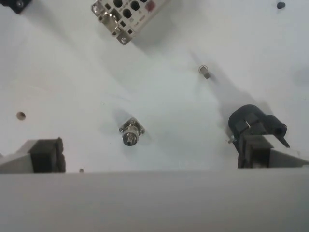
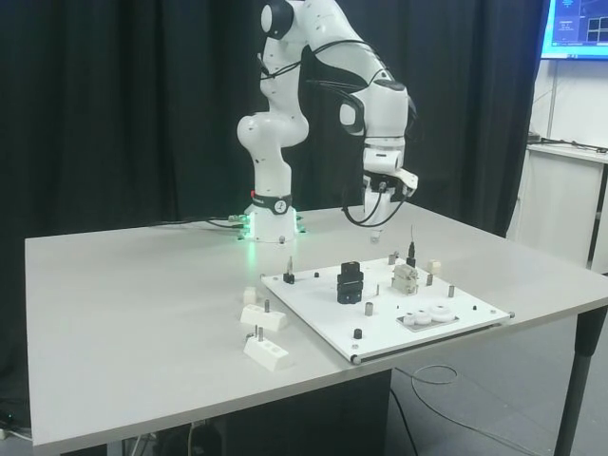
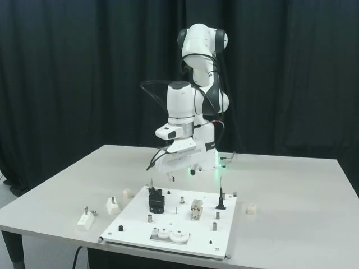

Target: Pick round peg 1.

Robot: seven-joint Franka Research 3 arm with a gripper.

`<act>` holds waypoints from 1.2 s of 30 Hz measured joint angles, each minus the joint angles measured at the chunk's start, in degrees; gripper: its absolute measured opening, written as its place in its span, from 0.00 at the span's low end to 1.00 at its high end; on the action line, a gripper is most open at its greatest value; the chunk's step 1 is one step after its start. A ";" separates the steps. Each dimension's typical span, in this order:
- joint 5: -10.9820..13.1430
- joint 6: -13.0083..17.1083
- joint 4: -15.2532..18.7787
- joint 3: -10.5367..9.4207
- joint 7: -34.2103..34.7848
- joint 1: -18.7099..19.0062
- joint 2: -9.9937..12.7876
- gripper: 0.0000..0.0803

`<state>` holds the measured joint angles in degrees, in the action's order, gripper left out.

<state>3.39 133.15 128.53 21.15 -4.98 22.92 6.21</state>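
The gripper hangs above the far edge of the white board with its black-padded fingers spread wide, holding nothing. Below, between the fingertips, sits a shiny metal connector with a square flange. A small metal peg stands further out beneath the wrist; it's probably round peg 1, but too tiny to be sure. Matte grey table, black curtains behind. The arm is bent over, wrist pointing straight down.

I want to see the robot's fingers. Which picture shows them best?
The wrist view: it shows the gripper close up, both fingertips wide apart above the white board. Both room views show the gripper only small and far off, hanging over the board.
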 joint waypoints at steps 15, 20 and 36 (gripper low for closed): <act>0.00 -0.80 -0.63 0.00 3.33 0.00 -0.09 1.00; 0.02 -0.85 -0.63 0.03 3.64 -0.04 -0.10 1.00; 0.31 -2.30 -1.30 0.63 10.73 -0.23 -0.32 1.00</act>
<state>3.70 130.86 127.24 21.78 5.75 22.69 5.89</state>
